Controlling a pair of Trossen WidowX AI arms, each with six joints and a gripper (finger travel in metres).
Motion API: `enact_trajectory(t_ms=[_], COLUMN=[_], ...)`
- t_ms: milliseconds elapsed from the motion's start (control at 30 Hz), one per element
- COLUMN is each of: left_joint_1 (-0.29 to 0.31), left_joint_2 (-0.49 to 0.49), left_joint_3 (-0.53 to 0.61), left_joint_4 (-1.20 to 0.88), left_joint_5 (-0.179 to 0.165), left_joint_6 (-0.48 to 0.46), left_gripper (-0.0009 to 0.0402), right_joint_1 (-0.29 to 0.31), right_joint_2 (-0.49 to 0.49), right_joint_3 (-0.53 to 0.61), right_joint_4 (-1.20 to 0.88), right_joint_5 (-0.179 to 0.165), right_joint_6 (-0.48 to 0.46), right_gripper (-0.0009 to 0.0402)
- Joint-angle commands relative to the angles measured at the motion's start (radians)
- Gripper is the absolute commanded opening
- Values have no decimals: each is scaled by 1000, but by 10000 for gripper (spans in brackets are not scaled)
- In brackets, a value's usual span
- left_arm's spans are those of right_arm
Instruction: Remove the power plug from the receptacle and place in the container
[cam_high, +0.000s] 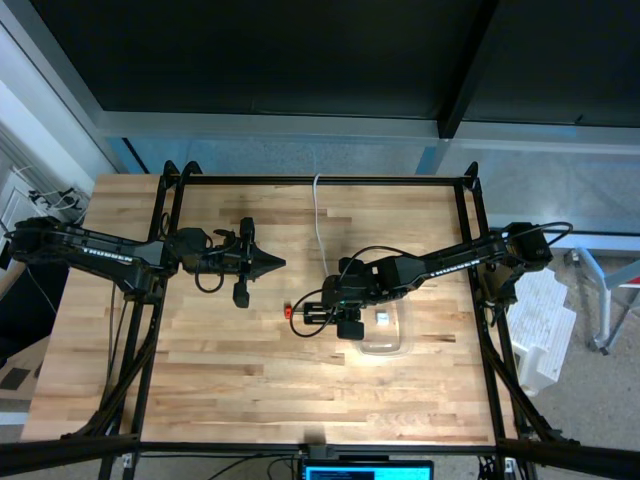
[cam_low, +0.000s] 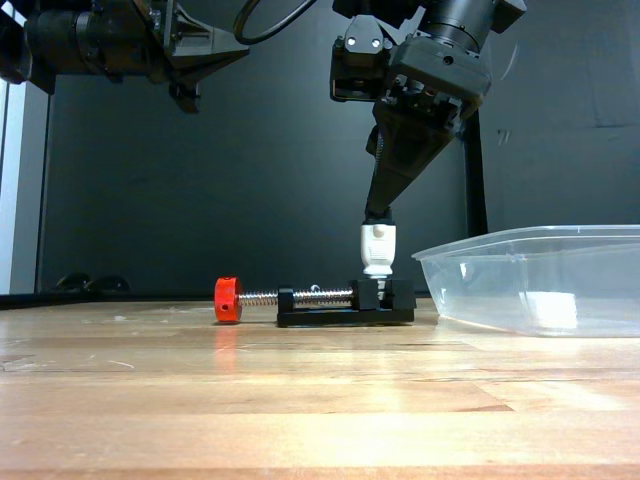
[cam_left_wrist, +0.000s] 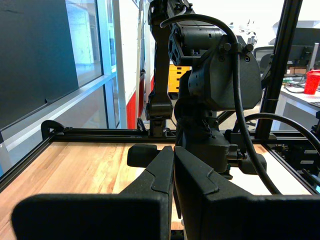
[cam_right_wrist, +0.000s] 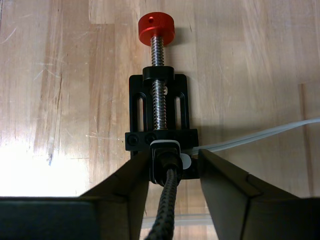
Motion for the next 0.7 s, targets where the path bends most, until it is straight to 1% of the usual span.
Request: enact_trajectory(t_ms=[33, 300, 333, 400, 533, 700], left_joint_1=[0, 0, 0, 0, 0, 0], left_joint_2=[0, 0, 0, 0, 0, 0], left_joint_3=[0, 0, 0, 0, 0, 0], left_joint_4=[0, 0, 0, 0, 0, 0], left_joint_5=[0, 0, 0, 0, 0, 0], left_joint_6=[0, 0, 0, 0, 0, 0], left_gripper=[0, 0, 0, 0, 0, 0], right_joint_1=[0, 0, 0, 0, 0, 0], right_joint_2=[-1, -1, -1, -1, -1, -3], right_joint_3=[0, 0, 0, 0, 0, 0], right_joint_4=[0, 0, 0, 0, 0, 0], right_joint_5=[0, 0, 0, 0, 0, 0], right_joint_6=[2, 3, 3, 8, 7, 7], right_gripper=[88, 1, -3, 5, -2, 0])
